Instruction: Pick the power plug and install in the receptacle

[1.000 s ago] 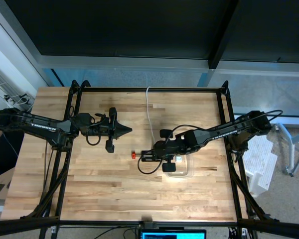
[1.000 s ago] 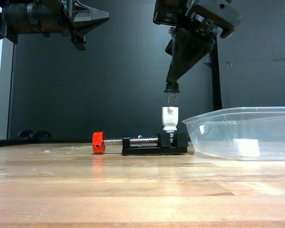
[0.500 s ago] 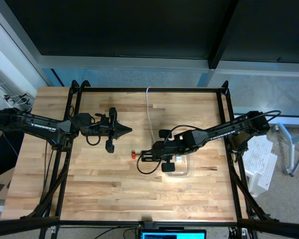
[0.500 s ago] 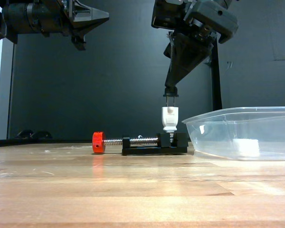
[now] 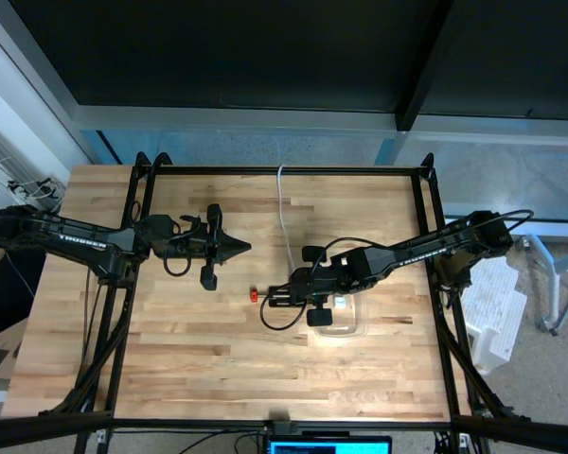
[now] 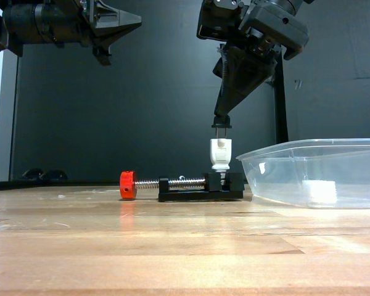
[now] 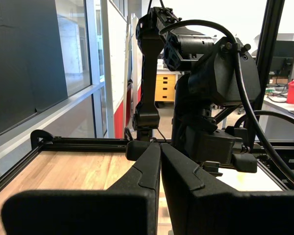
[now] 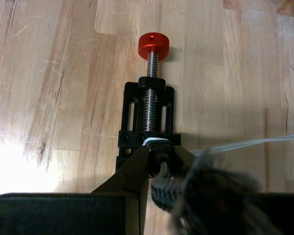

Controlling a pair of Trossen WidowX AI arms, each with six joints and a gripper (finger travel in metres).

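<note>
**Clerk:** Item one, the right gripper (image 6: 221, 115)?

**Keeper:** Black, tapered, pointing straight down. It shows at upper centre of the low view. Its fingers (image 8: 131, 173) are pinched on the tiny black stubby power plug (image 6: 220, 120).

**Clerk:** Where is the plug?

**Keeper:** Upright, directly over the receptacle (image 6: 200, 188), metal prongs downward. The prong tips meet the top of the white socket (image 6: 220, 153). The plug body sits above the socket.

**Clerk:** Describe the receptacle.

**Keeper:** A small black block fixture lying on the light wooden table (image 6: 172, 246), at centre of the low view. It has a red-orange knob (image 6: 127, 185) on a bare spring screw at its left end. The socket stands upright at its right end. In the high view a thin white cable (image 5: 284, 203) runs from it toward the upper edge of the table.

**Clerk:** The left gripper (image 5: 239, 247)?

**Keeper:** Left of centre in the high view, raised off the table and well apart from the receptacle. Its fingers (image 7: 148, 169) are pressed together with nothing between them.

**Clerk:** Anything else?

**Keeper:** One clear plastic tray (image 6: 277, 179), at the right of the low view, just beside the receptacle. A small whitish-grey square piece (image 6: 319, 191) lies inside it.
</note>
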